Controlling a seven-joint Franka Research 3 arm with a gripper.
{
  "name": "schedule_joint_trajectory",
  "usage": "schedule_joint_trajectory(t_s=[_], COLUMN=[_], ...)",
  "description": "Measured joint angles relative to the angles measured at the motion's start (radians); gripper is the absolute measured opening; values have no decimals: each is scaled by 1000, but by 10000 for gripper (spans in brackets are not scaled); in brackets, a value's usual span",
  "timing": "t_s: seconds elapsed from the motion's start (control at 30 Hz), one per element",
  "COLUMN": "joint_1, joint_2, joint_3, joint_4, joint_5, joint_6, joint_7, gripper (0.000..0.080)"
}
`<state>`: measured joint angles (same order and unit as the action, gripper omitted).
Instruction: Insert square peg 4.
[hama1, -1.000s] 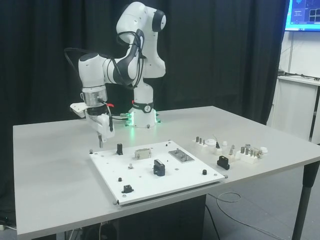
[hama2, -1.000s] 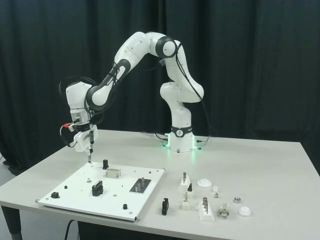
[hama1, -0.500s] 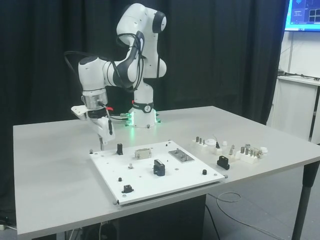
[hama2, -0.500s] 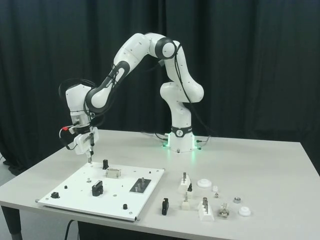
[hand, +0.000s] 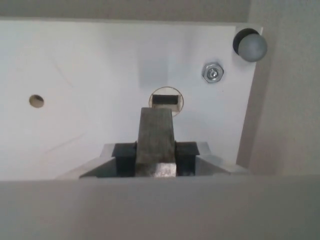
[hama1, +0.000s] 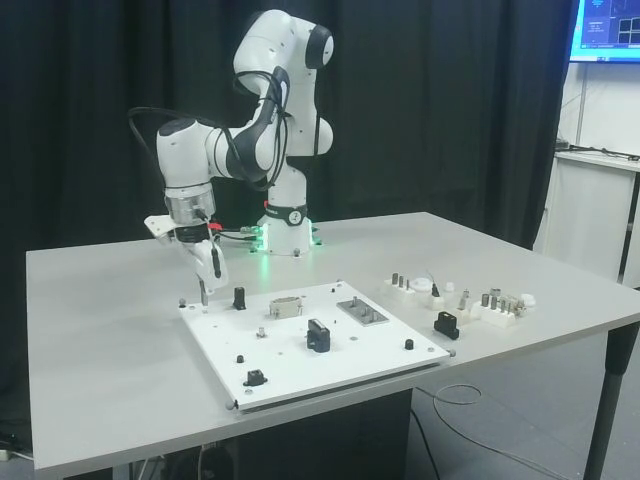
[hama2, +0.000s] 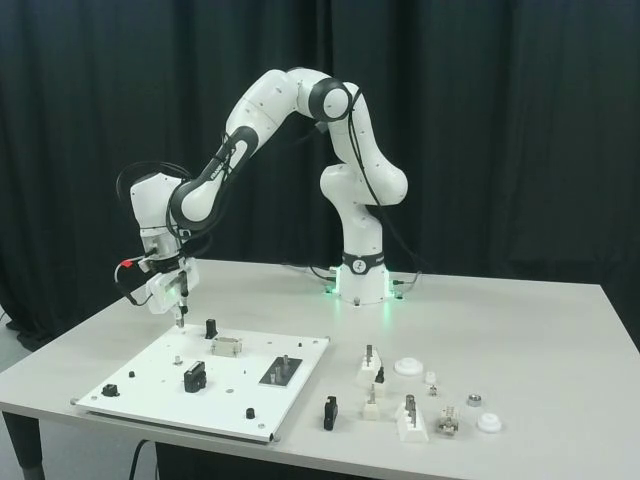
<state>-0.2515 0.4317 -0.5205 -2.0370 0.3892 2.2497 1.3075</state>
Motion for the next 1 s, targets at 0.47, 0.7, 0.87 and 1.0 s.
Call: schedule_joint_trajectory(t_s=[0.47,0.7,0.87,1.0], joint_1=[0,0,1,1], joint_2=[23,34,38,41], joint_3=[-1,0,1,1], joint_4=[1,1,1,1], joint_5=[0,0,2,7], joint_6=[7,8,8,11], joint_7=[0,0,0,0], gripper=[155,155,155,155])
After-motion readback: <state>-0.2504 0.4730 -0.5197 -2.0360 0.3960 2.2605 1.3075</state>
